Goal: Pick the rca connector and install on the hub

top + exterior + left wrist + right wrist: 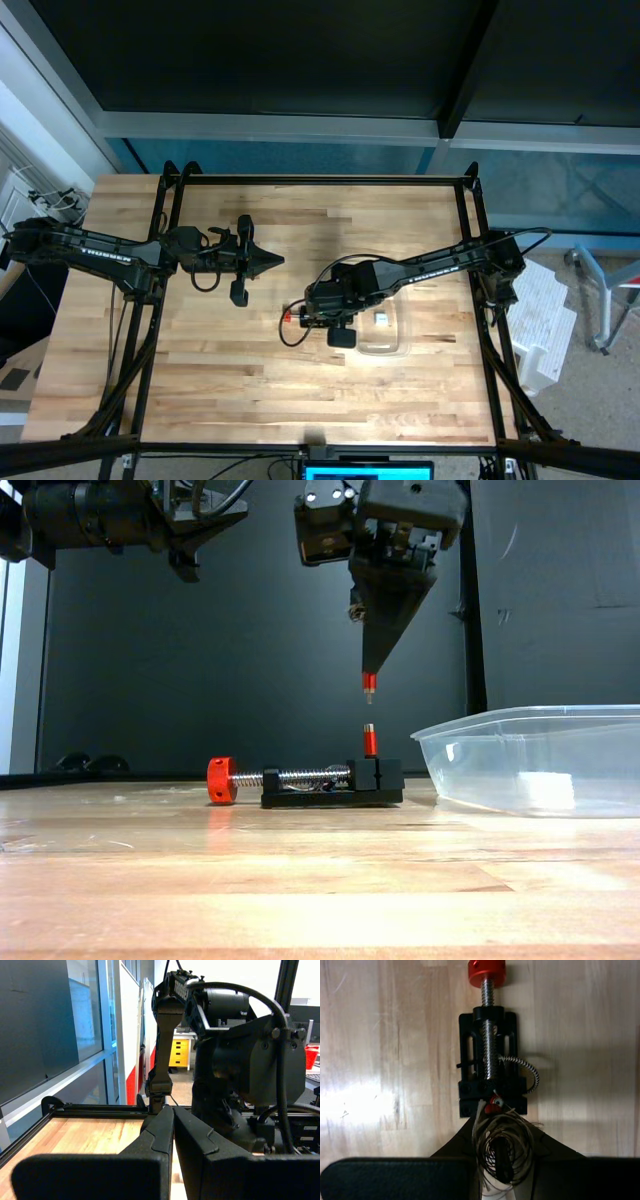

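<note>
The hub (333, 781) is a small black block on the table, with a screw, a red knob (221, 779) at its left end and a short red stub (370, 740) standing up at its right end. My right gripper (369, 676) points straight down above that stub, shut on the rca connector (369, 683), whose red tip hangs a short gap over the stub. In the right wrist view the hub (492, 1072) lies just beyond the connector's red tip (494, 1105), and a coil of thin wire (502, 1145) sits between the fingers. My left gripper (173, 1115) is shut, held high at the left (270, 261).
A clear plastic tray (540, 760) holding a small white piece stands just right of the hub; in the high view the tray (400, 345) lies under the right arm. A black frame rail (320, 180) runs around the wooden table.
</note>
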